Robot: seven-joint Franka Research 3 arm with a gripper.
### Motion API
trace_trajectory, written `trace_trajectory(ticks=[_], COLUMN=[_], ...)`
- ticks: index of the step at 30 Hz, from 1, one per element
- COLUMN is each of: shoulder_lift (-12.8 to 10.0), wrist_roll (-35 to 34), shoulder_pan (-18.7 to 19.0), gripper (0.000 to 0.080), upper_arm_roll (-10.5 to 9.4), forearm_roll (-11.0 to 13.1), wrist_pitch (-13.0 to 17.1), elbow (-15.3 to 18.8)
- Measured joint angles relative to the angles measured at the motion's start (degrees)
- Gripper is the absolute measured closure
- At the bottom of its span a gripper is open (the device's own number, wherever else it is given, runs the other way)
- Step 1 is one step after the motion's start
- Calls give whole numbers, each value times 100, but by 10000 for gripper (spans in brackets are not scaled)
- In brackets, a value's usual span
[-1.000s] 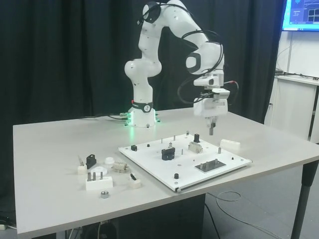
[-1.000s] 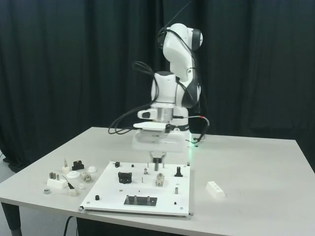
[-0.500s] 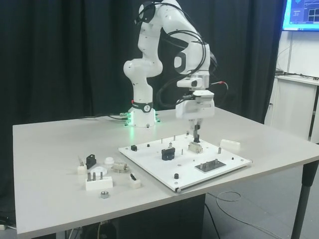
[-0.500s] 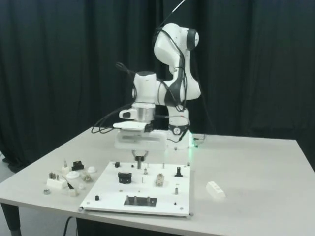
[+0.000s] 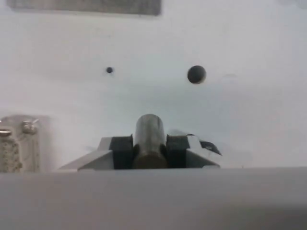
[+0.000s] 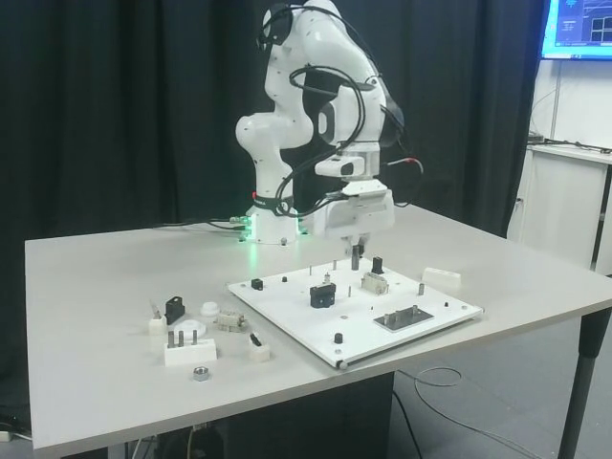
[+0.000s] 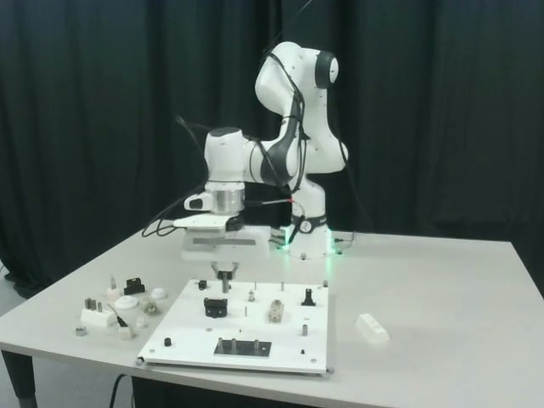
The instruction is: Insert round peg 4.
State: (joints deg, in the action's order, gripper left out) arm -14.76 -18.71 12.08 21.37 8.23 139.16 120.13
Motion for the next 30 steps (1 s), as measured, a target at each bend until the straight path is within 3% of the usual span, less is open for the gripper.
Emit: trace_trajectory(ticks=[14, 30], shoulder_lift=[-497, -969], wrist_roll=[405, 485], shoulder_pan=[-194, -272], gripper=[657, 657], upper_arm_roll=[0, -1], forearm_roll=[254, 360], wrist_pitch=[-2, 2], elbow=[-353, -633])
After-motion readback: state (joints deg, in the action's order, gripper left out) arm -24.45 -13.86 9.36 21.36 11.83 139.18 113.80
